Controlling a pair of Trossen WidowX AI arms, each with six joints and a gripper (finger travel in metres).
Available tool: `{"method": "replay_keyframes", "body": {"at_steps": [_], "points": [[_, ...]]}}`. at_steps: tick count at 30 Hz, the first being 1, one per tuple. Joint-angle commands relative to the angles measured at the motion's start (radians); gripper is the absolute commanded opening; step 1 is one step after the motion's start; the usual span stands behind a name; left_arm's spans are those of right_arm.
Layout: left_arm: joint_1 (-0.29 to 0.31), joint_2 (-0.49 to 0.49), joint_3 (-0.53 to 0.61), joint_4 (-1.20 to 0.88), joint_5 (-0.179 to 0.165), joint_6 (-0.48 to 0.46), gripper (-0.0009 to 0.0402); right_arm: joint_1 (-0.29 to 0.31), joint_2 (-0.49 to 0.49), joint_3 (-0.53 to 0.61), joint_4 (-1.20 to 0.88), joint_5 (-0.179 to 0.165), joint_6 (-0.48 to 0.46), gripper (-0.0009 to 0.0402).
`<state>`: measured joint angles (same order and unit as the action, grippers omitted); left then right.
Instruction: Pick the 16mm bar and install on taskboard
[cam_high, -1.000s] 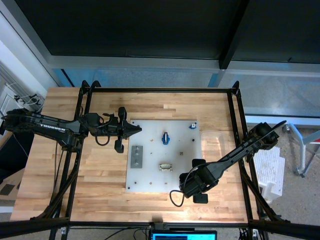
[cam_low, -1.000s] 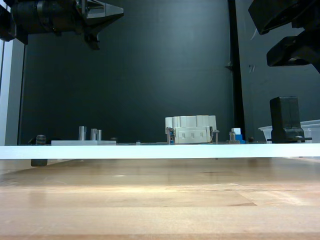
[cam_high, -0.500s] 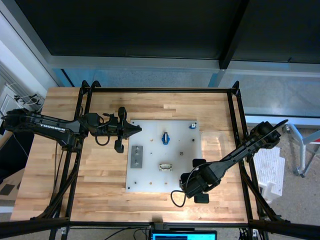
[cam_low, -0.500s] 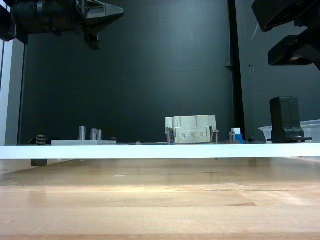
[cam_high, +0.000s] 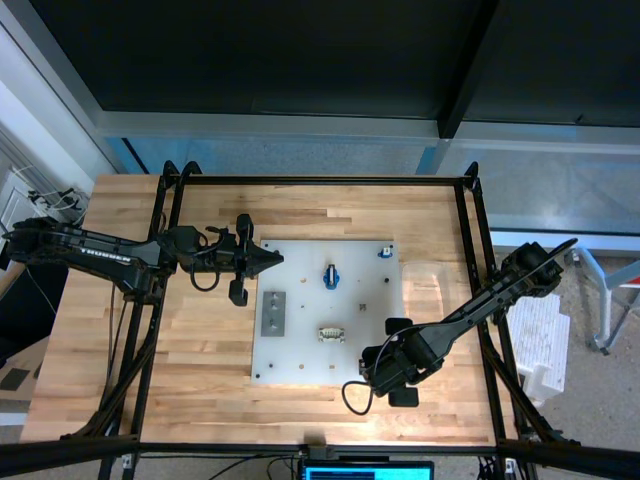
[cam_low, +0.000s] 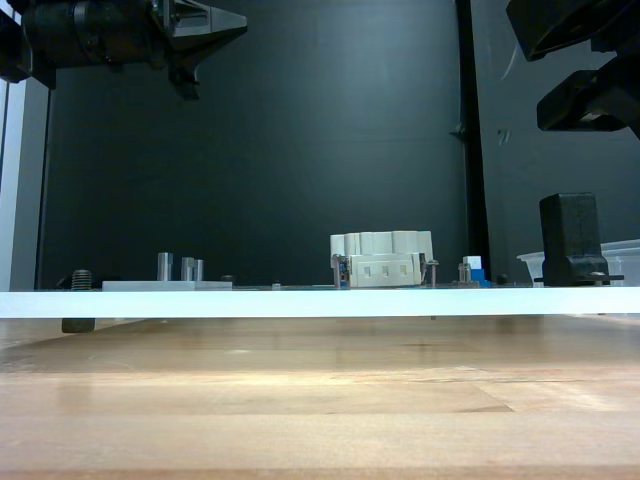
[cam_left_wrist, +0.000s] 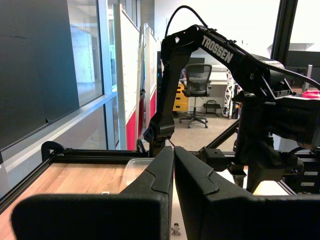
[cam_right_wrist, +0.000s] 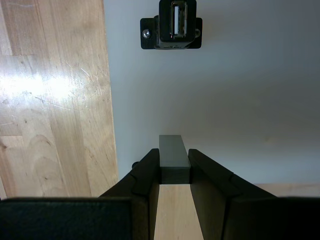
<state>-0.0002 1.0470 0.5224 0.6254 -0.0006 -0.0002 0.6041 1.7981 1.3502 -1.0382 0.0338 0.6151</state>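
Grey metal shows between the fingers of the right claw (cam_right_wrist: 174, 154): the 16mm bar (cam_right_wrist: 174, 170) is pinched there, the two fingers closed against its sides with its end poking out past their tips. This claw hangs above the near right corner of the taskboard (cam_high: 300, 345), pointing inward. White plate lies under the bar's tip, and the wooden table (cam_high: 200, 350) shows beside and behind it. Ahead of the bar, well apart from it, the small black part (cam_right_wrist: 172, 25) stands on the board close to the near edge. The low view shows the right arm raised well clear of the plate, and the bar touches nothing on the board. The left claw (cam_high: 272, 258) is held high over the far left corner of the board, pointing inward, its fingers pressed together with nothing between them. On the plate sit the blue knob (cam_high: 331, 275) toward the far side, the grey two-hole block (cam_high: 272, 312) near the left edge, and the connector (cam_high: 331, 333) near the middle.
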Motion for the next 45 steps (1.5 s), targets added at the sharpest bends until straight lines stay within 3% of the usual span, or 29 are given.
{"method": "replay_keyframes", "body": {"at_steps": [1,34,45], "points": [[0.0,0.0,0.0,0.0,0.0,0.0,0.0,0.001,-0.003,0.0,-0.007,-0.001,0.0,0.0012],[0.0,0.0,0.0,0.0,0.0,0.0,0.0,0.005,-0.026,-0.043,0.038,0.003,0.005,0.0011],[0.0,0.0,0.0,0.0,0.0,0.0,0.0,0.005,-0.029,-0.043,0.039,0.021,0.001,0.0011]]}}
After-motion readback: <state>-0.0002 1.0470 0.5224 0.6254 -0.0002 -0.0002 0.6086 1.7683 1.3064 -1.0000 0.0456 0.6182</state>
